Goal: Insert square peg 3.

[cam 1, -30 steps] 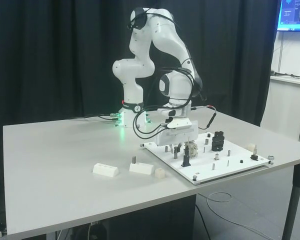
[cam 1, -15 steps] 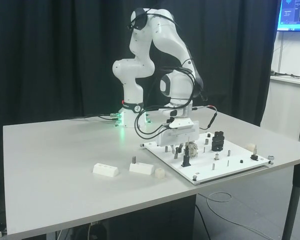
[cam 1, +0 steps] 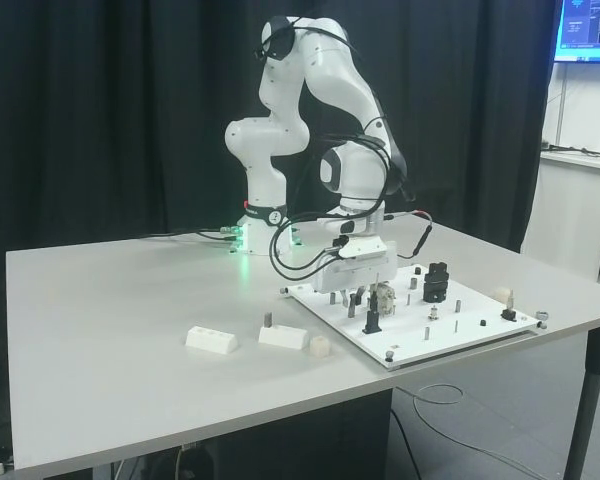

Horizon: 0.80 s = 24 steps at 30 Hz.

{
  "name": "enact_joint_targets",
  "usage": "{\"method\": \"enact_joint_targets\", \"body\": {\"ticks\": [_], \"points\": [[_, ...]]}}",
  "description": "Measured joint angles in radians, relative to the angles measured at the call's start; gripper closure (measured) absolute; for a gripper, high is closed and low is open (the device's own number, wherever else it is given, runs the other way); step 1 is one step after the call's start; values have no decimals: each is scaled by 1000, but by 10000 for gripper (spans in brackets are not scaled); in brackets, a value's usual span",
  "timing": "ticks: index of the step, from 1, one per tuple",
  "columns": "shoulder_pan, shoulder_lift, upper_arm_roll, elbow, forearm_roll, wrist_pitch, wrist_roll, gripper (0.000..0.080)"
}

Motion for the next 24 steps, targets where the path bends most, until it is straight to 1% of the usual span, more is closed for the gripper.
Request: {"method": "enact_joint_targets", "body": {"ticks": [20,24], "points": [[0,1,1,0,1,6,7,689],[0,1,1,0,1,6,-7,689]]}}
